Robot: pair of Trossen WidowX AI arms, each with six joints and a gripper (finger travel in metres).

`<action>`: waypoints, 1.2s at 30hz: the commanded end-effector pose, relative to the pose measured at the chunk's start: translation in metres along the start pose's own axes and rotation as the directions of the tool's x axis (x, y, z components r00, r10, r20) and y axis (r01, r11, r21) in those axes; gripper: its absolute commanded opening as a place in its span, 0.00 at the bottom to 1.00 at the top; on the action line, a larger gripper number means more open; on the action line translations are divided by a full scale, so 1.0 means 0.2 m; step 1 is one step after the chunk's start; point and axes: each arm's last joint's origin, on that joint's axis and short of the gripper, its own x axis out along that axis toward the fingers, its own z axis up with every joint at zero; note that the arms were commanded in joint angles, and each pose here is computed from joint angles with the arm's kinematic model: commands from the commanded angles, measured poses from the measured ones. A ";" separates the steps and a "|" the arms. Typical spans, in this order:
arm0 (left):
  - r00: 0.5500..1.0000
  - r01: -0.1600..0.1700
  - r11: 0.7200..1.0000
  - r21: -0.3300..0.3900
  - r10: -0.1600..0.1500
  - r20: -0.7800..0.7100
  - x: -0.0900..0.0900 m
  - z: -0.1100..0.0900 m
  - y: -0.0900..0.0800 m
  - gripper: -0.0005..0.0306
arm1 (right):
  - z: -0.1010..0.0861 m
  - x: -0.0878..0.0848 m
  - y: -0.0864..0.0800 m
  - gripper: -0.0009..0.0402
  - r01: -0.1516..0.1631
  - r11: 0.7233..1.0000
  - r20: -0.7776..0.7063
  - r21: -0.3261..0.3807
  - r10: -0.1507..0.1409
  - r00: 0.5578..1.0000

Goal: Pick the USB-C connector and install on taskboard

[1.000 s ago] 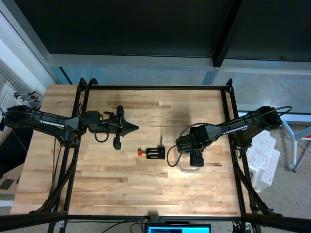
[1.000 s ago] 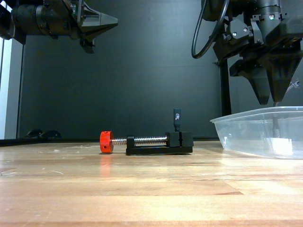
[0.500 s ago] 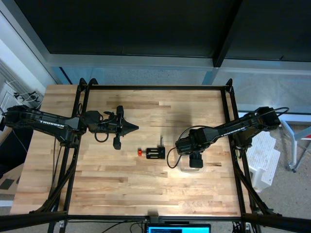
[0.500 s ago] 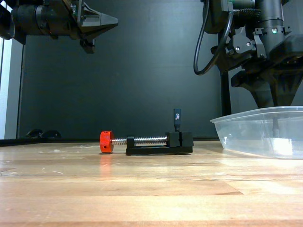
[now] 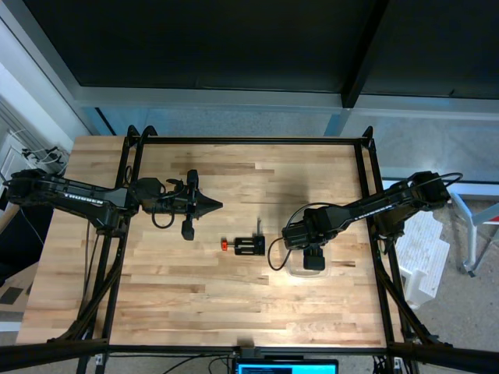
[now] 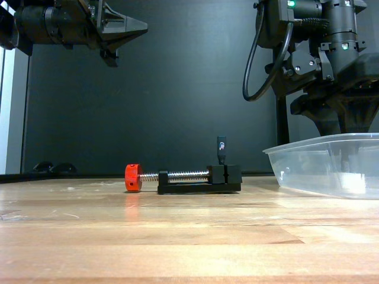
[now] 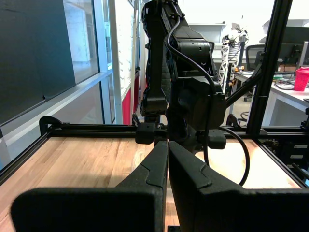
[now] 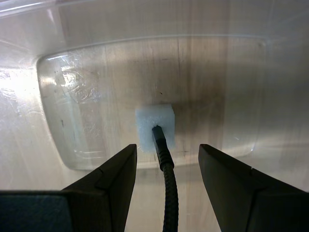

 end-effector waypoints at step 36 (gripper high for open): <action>1.000 0.000 1.000 0.000 0.000 0.000 0.00 0.00 0.00 0.02 | -0.01 0.04 0.00 0.11 -0.007 1.000 0.012 0.000 0.007 1.000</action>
